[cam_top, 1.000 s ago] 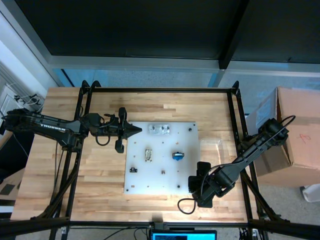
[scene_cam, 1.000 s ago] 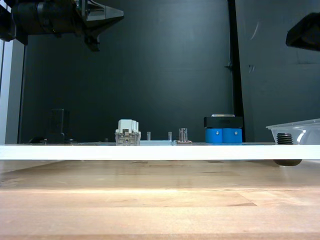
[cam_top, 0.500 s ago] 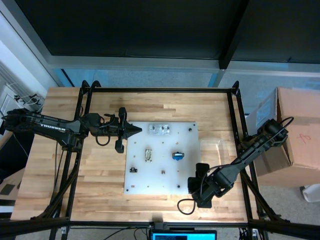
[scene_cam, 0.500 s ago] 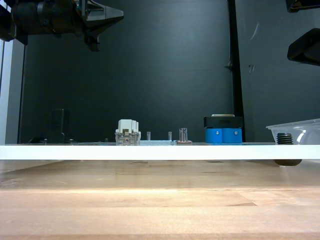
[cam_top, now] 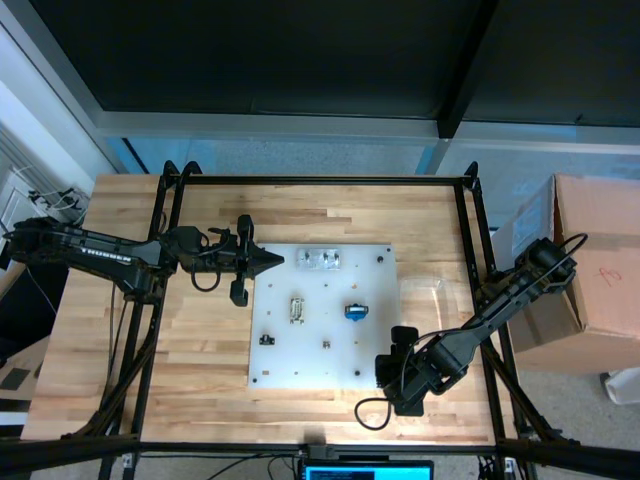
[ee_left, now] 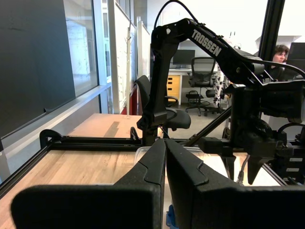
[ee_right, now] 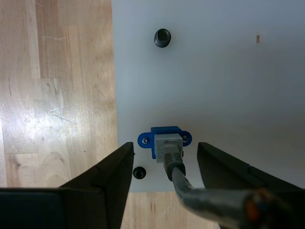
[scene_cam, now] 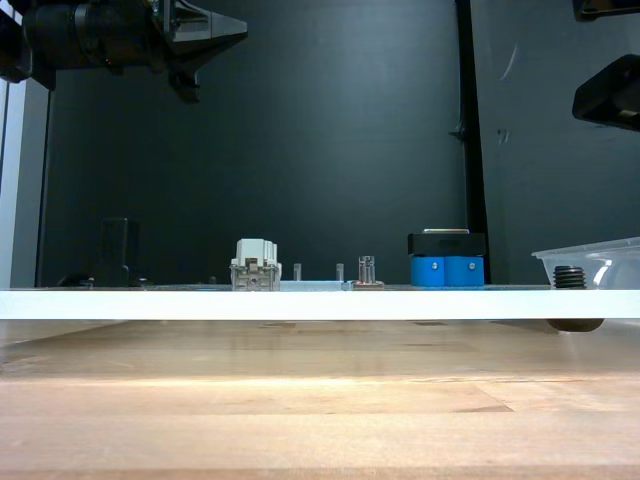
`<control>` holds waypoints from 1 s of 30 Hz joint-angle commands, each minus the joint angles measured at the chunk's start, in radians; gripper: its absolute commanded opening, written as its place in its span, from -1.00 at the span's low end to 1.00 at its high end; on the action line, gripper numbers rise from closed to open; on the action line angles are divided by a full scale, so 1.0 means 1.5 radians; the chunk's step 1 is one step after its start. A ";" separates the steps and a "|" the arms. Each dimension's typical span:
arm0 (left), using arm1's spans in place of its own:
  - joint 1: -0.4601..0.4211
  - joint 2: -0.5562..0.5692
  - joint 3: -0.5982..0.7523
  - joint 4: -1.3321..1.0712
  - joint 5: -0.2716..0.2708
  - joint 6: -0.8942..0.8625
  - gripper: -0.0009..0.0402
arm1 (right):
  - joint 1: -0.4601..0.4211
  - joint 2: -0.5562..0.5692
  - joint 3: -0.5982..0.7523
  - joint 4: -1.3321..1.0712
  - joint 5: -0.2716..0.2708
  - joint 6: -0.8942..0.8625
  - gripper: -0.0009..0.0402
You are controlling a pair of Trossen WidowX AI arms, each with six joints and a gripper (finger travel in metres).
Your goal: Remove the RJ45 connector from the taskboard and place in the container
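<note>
My right gripper (ee_right: 164, 144) is straddling, released, the RJ45 connector (ee_right: 167, 150) — seated in its blue socket (ee_right: 145, 139). My left gripper (ee_left: 165, 142) is hovering clenched over the taskboard (ee_right: 214, 86)'s left edge.

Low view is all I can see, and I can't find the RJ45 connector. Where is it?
Observer: Right wrist view shows the RJ45 connector seated in a blue mount near a taskboard corner.
Operator: Is something grabbing it?
Observer: No. The right end effector is open above it, one finger each side, not touching.
Operator: And the left one?
Observer: The left end effector is shut on nothing, over the taskboard's far-left corner.
</note>
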 commanded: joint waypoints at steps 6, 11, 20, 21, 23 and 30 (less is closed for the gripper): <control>0.000 0.000 0.000 0.000 0.000 0.000 -0.96 | 0.000 -0.001 0.000 -0.001 -0.001 -0.005 -0.37; 0.000 0.000 0.000 0.000 0.000 0.000 -0.96 | 0.000 -0.001 0.000 -0.001 -0.001 -0.005 -0.50; 0.000 0.000 0.000 0.000 0.000 0.000 -0.96 | 0.000 -0.001 0.000 -0.001 -0.001 -0.010 -0.72; 0.000 0.000 0.000 0.000 0.000 0.000 -0.96 | 0.000 -0.001 0.000 -0.001 -0.001 -0.010 -0.74; 0.000 0.000 0.000 0.000 0.000 0.000 -0.96 | 0.000 -0.001 0.000 -0.001 -0.001 -0.010 -0.81; 0.000 0.000 0.000 0.000 0.000 0.000 -0.96 | 0.000 -0.001 0.000 -0.001 -0.001 -0.011 -0.94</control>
